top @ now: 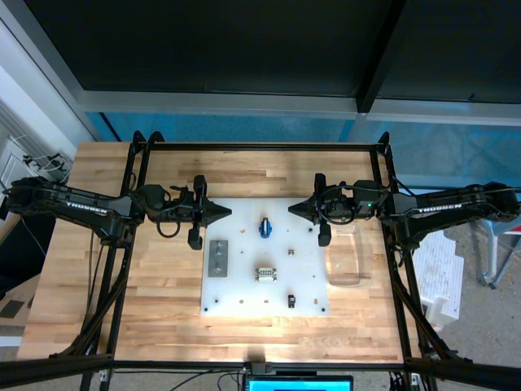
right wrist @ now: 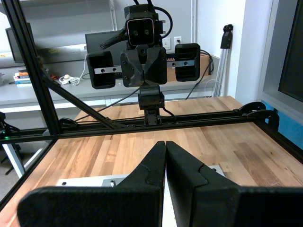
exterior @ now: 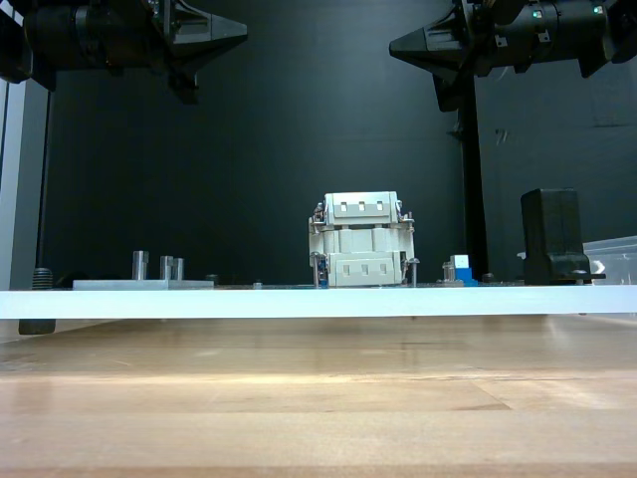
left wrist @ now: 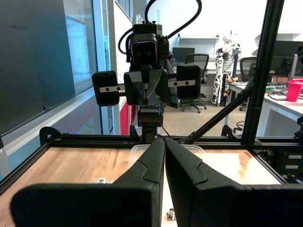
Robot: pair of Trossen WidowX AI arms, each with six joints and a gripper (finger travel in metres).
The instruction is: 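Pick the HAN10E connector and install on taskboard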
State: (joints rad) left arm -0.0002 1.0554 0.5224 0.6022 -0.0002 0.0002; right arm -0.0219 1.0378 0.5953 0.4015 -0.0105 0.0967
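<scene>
HAN10E connector (top: 264, 275): upright on taskboard (top: 244, 303), near its middle.
Left gripper (top: 229, 212): raised over far-left corner — jaws clenched, empty.
Right gripper (top: 291, 207): raised over far-right corner — jaws clenched, empty.

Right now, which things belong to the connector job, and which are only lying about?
Job: HAN10E connector, on the taskboard; left gripper and right gripper, both shut, raised over its far side.
Lying about: grey metal block, blue part, clear tray.
</scene>
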